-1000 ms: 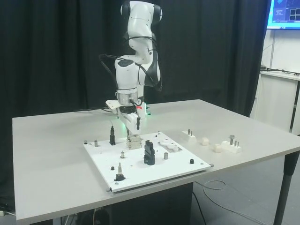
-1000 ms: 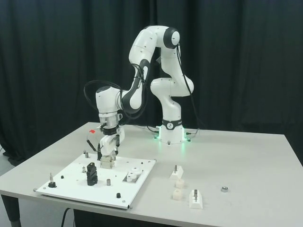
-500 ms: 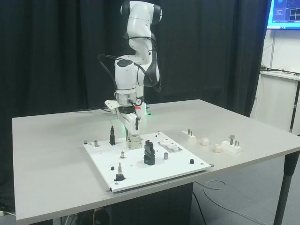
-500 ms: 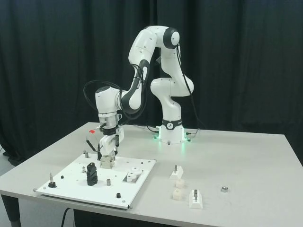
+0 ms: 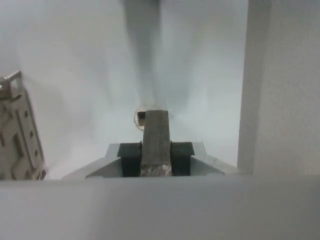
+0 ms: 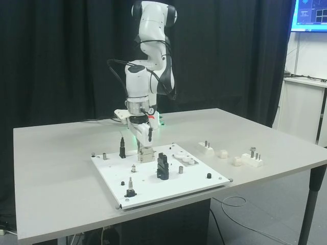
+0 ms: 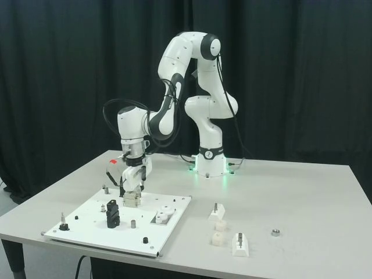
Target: Insert square peg 3.
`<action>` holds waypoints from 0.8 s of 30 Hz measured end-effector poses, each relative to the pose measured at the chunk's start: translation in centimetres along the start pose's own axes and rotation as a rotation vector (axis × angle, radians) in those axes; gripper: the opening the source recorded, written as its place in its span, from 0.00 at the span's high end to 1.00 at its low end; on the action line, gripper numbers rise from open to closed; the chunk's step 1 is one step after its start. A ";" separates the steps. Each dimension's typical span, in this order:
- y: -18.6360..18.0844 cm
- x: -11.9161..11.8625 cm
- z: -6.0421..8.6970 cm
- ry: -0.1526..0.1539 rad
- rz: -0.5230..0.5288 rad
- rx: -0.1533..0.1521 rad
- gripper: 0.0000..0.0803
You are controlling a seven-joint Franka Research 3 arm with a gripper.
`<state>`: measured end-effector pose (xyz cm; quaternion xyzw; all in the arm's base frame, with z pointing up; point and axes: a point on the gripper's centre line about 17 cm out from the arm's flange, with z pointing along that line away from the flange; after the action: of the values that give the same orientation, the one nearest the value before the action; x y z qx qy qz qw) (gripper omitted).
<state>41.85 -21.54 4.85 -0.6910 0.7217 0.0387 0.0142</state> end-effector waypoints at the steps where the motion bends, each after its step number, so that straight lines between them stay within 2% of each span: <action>1: -0.1 0.0 0.0 0.001 -0.001 0.001 0.86; 20: -0.2 0.0 0.0 0.004 -0.002 0.006 0.86; 24: -0.5 0.2 -0.1 0.012 -0.002 0.016 0.86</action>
<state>42.36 -21.79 4.93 -0.6919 0.7213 0.0287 0.0154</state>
